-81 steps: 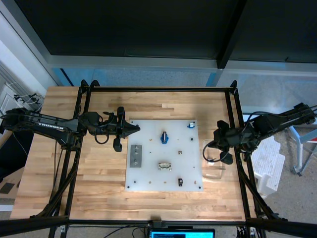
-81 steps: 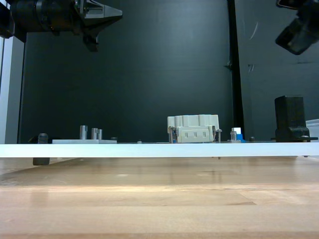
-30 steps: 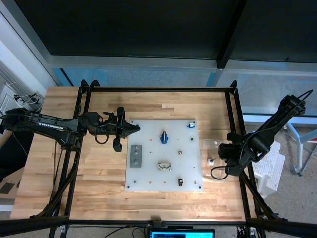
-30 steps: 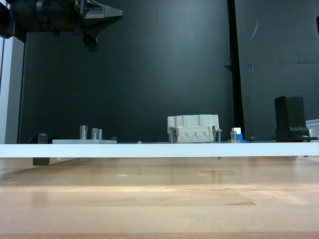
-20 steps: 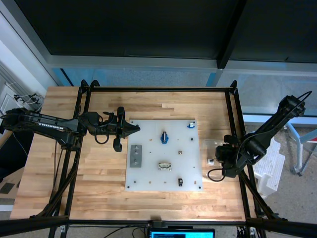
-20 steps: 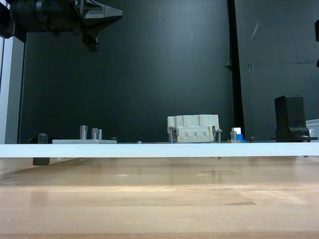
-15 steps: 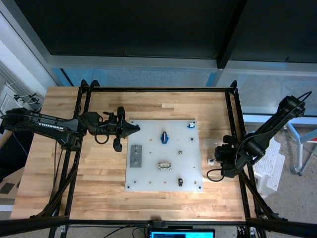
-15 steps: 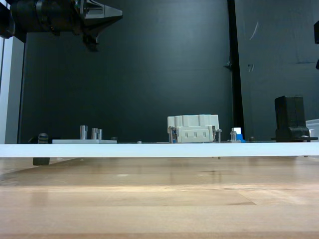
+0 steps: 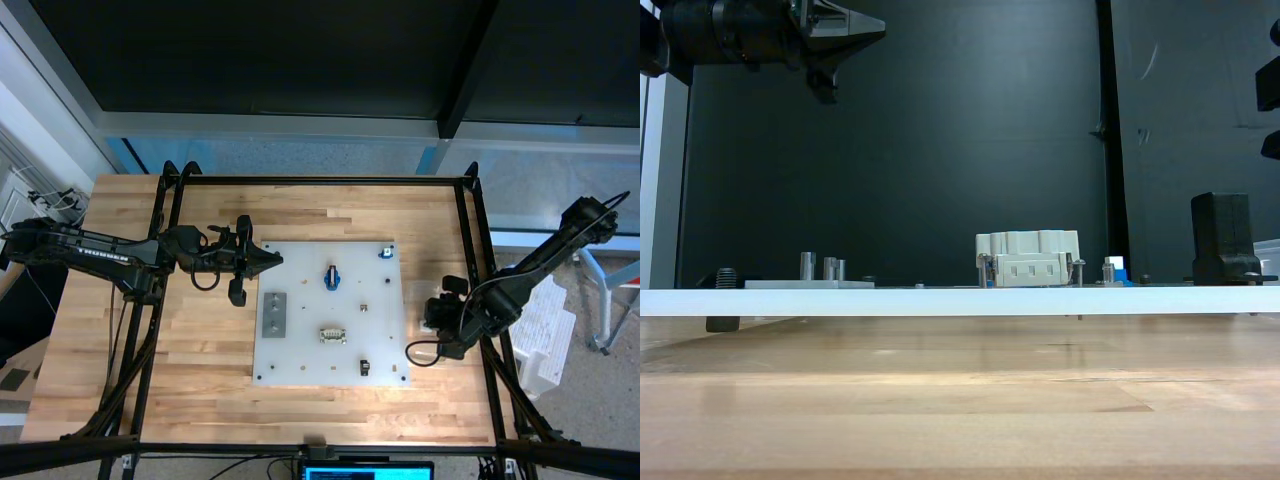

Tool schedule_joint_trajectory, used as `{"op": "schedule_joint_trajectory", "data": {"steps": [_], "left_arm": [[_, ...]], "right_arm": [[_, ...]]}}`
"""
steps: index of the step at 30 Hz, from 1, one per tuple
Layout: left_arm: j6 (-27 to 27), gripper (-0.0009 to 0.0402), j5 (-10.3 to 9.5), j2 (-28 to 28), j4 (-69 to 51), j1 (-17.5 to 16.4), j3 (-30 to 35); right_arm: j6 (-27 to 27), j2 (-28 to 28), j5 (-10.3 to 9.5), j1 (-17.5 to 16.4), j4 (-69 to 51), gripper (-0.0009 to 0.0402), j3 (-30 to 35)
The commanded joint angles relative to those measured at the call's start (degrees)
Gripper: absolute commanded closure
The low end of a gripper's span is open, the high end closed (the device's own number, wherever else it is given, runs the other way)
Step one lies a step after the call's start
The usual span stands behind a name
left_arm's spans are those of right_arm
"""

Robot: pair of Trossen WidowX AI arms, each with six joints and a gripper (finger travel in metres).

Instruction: Pick the USB connector and install on taskboard

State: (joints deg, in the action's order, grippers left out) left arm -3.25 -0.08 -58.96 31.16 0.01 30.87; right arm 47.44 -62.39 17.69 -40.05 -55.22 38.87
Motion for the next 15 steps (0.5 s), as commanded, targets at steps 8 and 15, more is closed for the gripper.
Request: {"op": "schedule_joint_trajectory", "data": {"steps": [8,15], "left_arm": [[0.0,0.0393,0.02,0.0,0.0,0.0,0.0],[0.0,0.0393,0.02,0.0,0.0,0.0,0.0]], "right_arm": [[-1.7,-1.2,-0.72,1.7,2.0,0.0228,-0.8],[-2.0,-2.3,-0.72,1.7,4.9,0.0229,-2.6]]}}
